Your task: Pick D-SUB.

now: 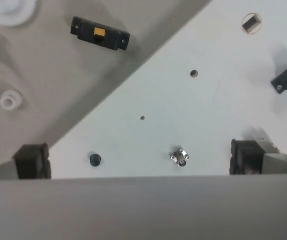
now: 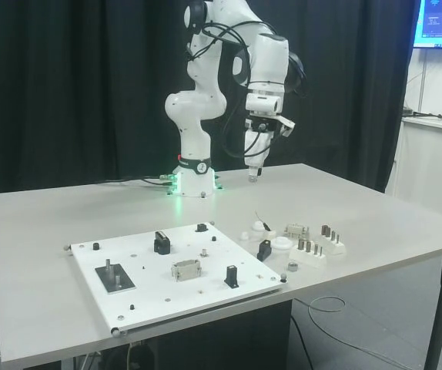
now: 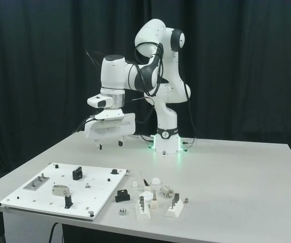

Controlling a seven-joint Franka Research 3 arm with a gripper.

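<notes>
The wide grey table (image 2: 375,208) carries the white Franka arm (image 2: 205,92), bolted at the far side with a green glow around its base (image 2: 192,177). On the near side of the table lies a flat white square board (image 2: 152,293), dotted with small fixtures: a grey metal plate with two upright pegs (image 2: 113,277), several black blocks (image 2: 161,243) and a grey metal D-shaped socket frame (image 2: 186,270). The two-fingered gripper (image 3: 109,145) hangs high above the table near the arm's base, with its black fingertips (image 1: 32,161) spread wide and nothing between them. The small grey D-SUB connector (image 2: 295,230) lies loose on the table just beside the board's edge, among a cluster of parts and well apart from the gripper. Near it are white toothed gears (image 2: 281,243), white peg holders (image 2: 330,240) and a small black block (image 2: 264,250). The wrist view looks down on a corner of the board and, off the board, a black block with screws (image 1: 100,33) and a small white gear (image 1: 11,99).
</notes>
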